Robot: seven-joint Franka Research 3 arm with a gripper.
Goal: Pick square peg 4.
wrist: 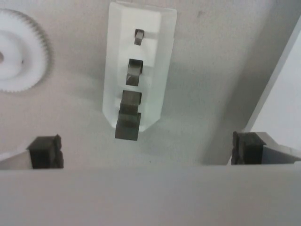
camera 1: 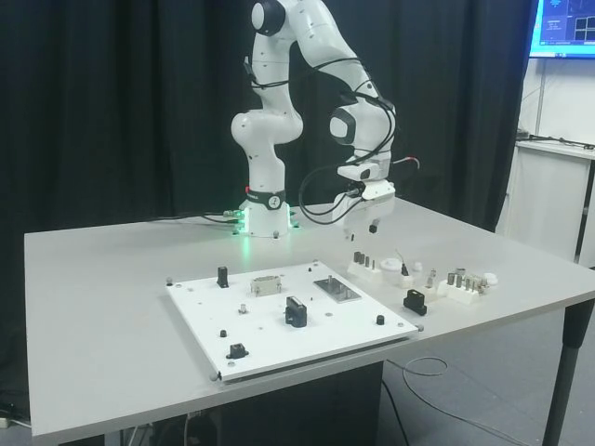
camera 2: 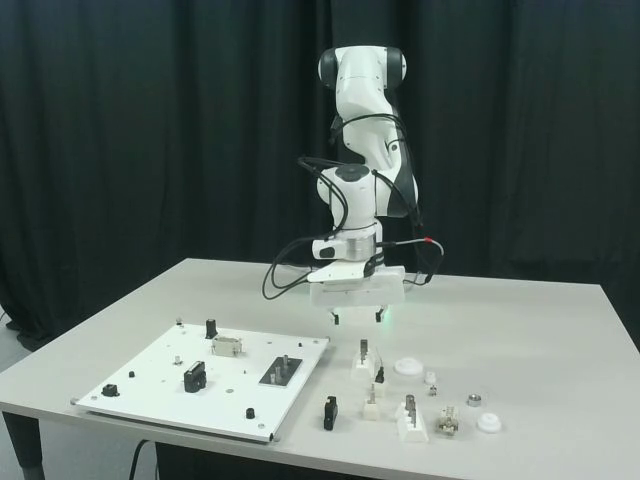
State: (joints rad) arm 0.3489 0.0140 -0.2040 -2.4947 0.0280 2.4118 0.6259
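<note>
tool (wrist: 146, 150): spread wide, nothing held, hung above the white plastic peg holder (wrist: 113, 84) on the grey desk (wrist: 211, 70) | square peg 4 (wrist: 128, 125): seated in holder's end slot | risk: neighbouring dark peg (wrist: 131, 98) may be clipped if descent is off-centre; white toothed gear (wrist: 21, 52) lies near

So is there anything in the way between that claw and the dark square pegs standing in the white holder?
Nothing visible. The open gripper hangs directly above the white peg holder with its dark square pegs, only air between. The white gear lies off to one side.
</note>
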